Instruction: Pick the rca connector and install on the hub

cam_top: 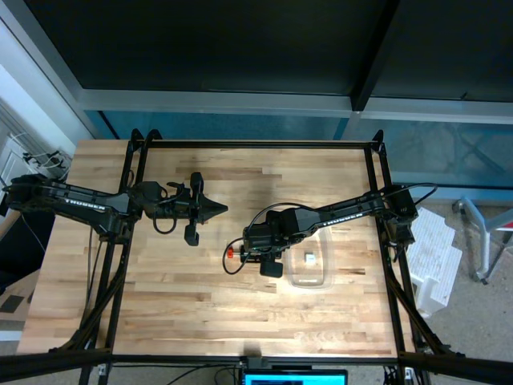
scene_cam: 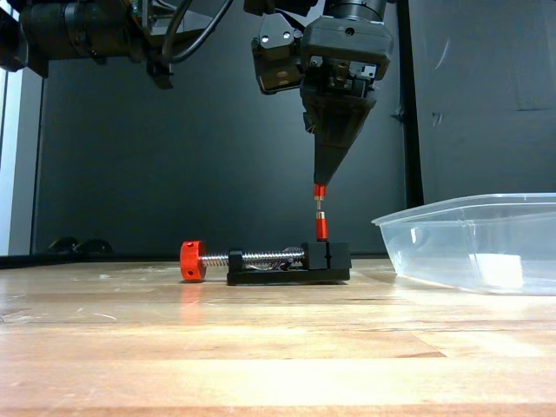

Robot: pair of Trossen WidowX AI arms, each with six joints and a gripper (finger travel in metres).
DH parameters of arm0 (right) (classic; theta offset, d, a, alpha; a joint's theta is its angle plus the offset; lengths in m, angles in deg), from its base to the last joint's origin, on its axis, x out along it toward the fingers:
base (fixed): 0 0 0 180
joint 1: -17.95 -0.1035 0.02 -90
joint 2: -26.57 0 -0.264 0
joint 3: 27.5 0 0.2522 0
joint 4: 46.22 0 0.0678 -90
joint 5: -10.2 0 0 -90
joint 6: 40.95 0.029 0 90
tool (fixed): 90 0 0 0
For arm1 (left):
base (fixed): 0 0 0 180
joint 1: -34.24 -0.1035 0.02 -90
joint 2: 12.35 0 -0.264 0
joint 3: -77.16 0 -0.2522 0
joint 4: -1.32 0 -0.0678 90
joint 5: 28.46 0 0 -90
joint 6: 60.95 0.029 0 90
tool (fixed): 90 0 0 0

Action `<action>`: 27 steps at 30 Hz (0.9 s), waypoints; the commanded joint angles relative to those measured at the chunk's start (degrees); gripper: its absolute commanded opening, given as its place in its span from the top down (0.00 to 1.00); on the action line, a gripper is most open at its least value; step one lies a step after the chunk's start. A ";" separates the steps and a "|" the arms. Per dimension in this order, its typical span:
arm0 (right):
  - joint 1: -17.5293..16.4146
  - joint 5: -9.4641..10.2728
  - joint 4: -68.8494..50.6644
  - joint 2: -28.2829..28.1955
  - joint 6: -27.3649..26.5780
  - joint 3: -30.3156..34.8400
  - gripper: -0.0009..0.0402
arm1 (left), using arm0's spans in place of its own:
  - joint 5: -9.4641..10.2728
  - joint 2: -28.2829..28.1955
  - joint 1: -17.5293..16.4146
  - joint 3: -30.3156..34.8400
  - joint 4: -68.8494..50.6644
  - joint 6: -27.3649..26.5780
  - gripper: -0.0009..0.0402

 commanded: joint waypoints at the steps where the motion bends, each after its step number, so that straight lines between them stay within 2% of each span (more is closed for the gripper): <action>1: -0.02 -0.09 0.11 -0.42 0.04 -0.02 0.98 | 0.00 -0.02 0.00 0.02 0.02 0.02 0.98; 27: -0.02 -0.15 -0.68 -0.42 0.07 -0.02 0.98 | 0.00 -0.02 0.00 0.02 0.00 0.02 0.98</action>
